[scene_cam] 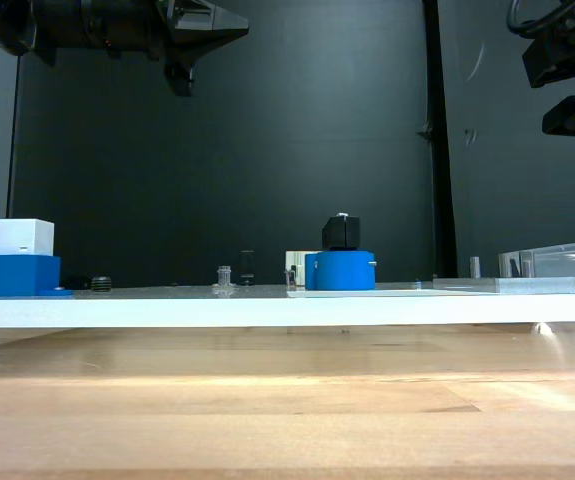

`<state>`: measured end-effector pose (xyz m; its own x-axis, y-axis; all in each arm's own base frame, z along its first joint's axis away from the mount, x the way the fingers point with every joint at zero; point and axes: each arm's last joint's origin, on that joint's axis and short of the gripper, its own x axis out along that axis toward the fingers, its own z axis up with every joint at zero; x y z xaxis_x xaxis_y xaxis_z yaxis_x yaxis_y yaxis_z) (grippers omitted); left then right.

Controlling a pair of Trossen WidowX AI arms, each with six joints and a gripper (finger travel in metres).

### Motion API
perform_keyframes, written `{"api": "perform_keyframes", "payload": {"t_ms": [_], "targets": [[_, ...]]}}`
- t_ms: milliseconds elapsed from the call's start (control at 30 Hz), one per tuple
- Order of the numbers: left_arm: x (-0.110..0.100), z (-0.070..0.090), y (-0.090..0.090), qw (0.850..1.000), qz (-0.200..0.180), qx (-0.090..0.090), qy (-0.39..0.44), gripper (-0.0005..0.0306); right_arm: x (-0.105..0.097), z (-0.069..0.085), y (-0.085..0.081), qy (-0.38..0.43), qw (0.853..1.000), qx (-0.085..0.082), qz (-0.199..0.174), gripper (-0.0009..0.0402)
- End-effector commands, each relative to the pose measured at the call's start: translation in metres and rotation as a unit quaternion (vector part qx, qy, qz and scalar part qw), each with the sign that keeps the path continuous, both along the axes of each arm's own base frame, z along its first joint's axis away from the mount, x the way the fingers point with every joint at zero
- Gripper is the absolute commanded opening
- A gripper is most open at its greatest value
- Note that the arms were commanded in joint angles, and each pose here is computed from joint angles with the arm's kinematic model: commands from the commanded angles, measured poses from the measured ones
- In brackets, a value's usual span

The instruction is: Pick the 16mm cylinder and install on the taskboard

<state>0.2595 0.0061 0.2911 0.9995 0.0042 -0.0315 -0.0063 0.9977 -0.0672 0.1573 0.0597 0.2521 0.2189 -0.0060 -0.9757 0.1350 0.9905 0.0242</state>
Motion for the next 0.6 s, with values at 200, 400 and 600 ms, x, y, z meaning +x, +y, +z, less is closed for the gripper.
{"api": "perform_keyframes", "payload": {"t_ms": [200,400,600], "targets": [[0.0001,0.0001,0.0001,1.0,0.0,0.0,0.0,0.0,-0.0068,-0.0067,-0.0018,0.008,1.0,-0.003,0.0,0.0212],[0.0001,0.0,0.0,1.0,0.0,0.0,0.0,0.0,-0.0077,-0.0102,-0.0019,0.013,1.0,-0.005,0.0,0.0212],[0.0001,0.0001,0.0,1.0,0.0,0.0,0.0,0.0,-0.0076,-0.0102,-0.0017,0.012,1.0,-0.005,0.001,0.0212]]}}
